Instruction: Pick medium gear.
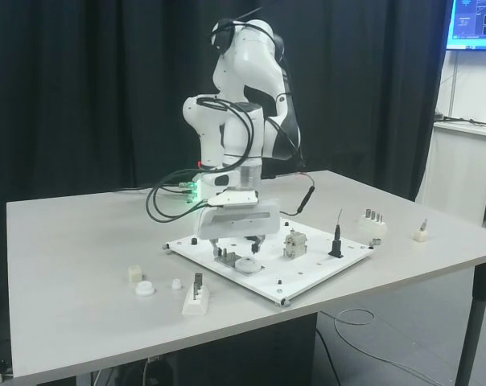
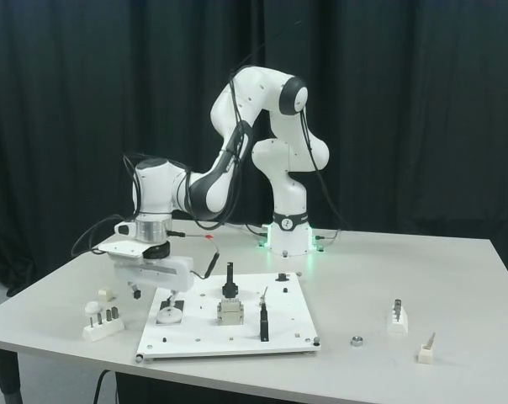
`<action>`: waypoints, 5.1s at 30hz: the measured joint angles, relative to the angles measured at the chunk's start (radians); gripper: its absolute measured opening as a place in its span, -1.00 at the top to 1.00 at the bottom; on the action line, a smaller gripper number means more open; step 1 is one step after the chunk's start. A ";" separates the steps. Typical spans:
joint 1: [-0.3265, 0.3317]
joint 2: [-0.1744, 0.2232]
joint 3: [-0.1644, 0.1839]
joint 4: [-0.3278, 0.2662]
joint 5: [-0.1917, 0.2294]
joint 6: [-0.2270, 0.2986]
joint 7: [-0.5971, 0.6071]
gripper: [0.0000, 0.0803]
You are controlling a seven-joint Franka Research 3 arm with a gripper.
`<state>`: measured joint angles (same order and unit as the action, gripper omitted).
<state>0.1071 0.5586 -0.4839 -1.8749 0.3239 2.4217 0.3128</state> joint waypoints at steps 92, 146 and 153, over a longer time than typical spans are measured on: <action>-0.310 0.215 -0.017 0.290 0.033 -0.066 -0.595 -0.99; -0.365 0.348 -0.003 0.391 0.115 -0.119 -0.620 -0.36; -0.368 0.348 -0.003 0.394 0.143 -0.133 -0.620 0.02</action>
<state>-0.2605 0.9068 -0.4870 -1.4805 0.4668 2.2884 -0.3068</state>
